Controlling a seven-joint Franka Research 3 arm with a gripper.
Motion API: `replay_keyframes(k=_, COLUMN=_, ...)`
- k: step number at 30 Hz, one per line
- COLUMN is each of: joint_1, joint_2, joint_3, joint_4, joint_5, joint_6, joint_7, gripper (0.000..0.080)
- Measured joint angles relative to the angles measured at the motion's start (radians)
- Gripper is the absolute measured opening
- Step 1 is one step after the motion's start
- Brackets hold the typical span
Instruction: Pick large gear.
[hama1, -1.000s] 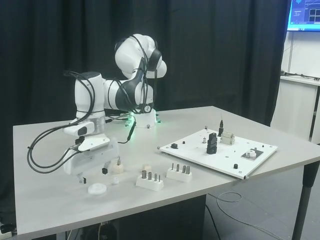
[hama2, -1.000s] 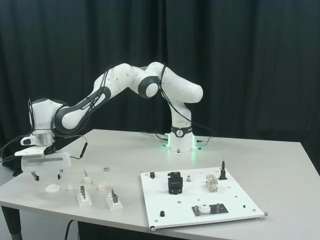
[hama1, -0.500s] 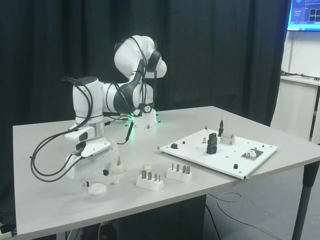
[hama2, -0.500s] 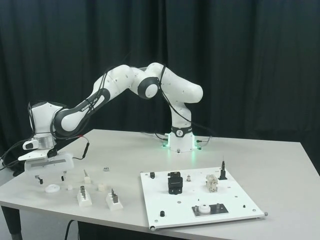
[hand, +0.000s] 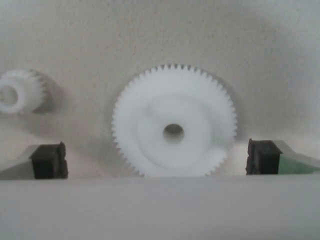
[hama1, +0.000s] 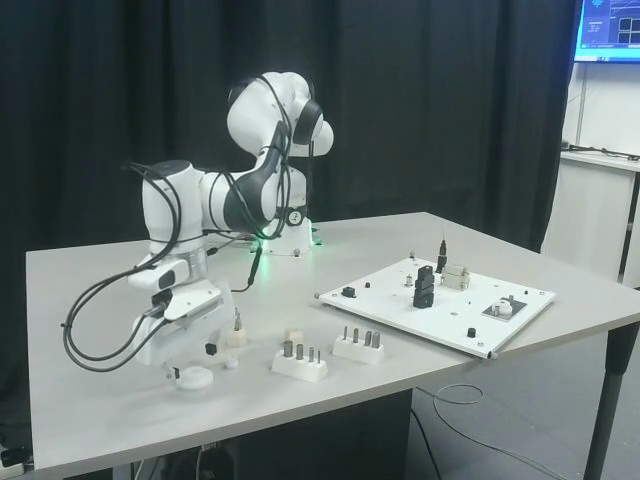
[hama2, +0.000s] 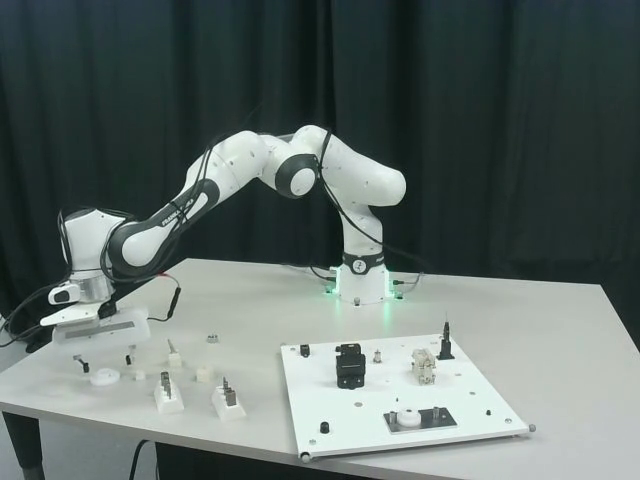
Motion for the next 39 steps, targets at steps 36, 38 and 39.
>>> replay_keyframes(k=36, joint_1=0.000, joint_2=0.005, joint_3=-0.001, joint_4=-0.033, joint_5=0.082, joint_6=0.092, joint_7=-0.076, gripper=0.0800)
replay_keyframes(k=38, joint_1=0.000, joint_2=0.006, joint_3=-0.001, joint_4=-0.033, joint_5=0.085, joint_6=0.095, joint_7=-0.080, gripper=0.0800)
replay_keyframes(k=39, joint_1=0.000, joint_2=0.008, joint_3=-0.001, joint_4=-0.033, joint_5=0.086, joint_6=0.096, joint_7=-0.082, gripper=0.0800)
